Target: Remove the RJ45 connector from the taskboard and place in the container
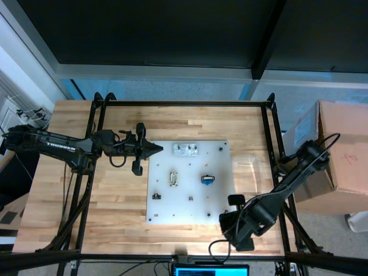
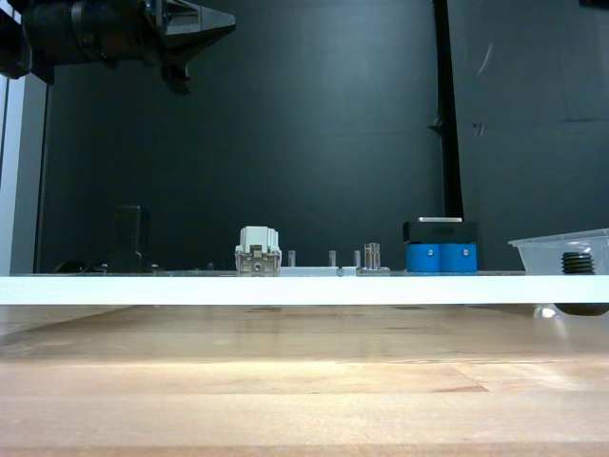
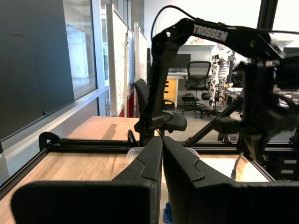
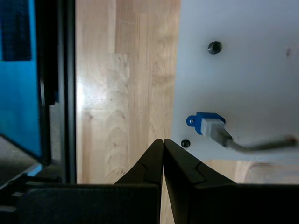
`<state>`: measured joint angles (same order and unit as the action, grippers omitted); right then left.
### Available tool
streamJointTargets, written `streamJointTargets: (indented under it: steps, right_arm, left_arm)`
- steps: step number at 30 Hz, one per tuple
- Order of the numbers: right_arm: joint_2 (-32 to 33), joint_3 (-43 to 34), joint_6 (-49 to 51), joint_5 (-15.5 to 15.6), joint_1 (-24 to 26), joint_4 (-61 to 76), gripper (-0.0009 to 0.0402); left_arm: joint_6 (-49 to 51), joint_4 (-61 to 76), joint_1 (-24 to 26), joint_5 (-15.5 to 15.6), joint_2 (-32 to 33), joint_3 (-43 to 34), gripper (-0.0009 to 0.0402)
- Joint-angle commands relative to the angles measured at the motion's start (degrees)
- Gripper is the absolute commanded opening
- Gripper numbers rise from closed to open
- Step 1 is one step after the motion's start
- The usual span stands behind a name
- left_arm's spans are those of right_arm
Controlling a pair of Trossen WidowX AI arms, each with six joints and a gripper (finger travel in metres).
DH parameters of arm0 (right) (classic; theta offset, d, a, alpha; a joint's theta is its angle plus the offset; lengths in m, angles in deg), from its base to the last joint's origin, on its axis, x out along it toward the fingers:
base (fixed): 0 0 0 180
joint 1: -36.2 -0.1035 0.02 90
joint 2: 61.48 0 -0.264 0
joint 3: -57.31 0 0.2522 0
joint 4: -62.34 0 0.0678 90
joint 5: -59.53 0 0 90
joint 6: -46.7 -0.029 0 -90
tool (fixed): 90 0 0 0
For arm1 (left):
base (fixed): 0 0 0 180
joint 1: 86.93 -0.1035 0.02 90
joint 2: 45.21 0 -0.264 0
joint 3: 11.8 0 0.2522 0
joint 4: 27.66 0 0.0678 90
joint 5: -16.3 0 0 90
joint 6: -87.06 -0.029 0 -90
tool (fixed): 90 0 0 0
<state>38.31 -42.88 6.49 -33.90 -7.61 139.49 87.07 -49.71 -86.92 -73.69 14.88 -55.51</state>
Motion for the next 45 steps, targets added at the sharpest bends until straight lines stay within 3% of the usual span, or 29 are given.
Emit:
streamJointTargets:
  steps: [1,15,28,31,35,45]
  right_arm:
    - [-2.75,-0.02,-0.13,-0.22,0.17,1.66,0.0]
    - [-12.24,-0.02,-1.36,-0.22,3.74,10.34,0.0]
    - [-12.7,0.0,-1.36,-0.09,4.09,10.97,0.0]
    - [-12.41,0.04,-1.29,-2.03,4.09,10.97,0.0006]
    - [-12.09,0.07,-1.42,-3.06,4.09,10.95,0.0043]
    - [-8.0,1.4,-1.18,-3.02,4.09,10.38,0.0198]
  left_arm:
    - [0.0,-0.02,-0.02,-0.02,0.0,0.0,0.0]
    - [0.0,-0.02,0.0,-0.02,0.02,0.0,0.0]
    - [0.0,-0.02,-0.02,-0.02,0.0,0.0,0.0]
    - [0.0,-0.02,-0.02,-0.02,0.02,0.0,0.0]
    - [0.0,-0.02,0.0,-0.02,0.02,0.0,0.0]
    - [0.0,-0.04,0.0,-0.02,0.02,0.0,0.0]
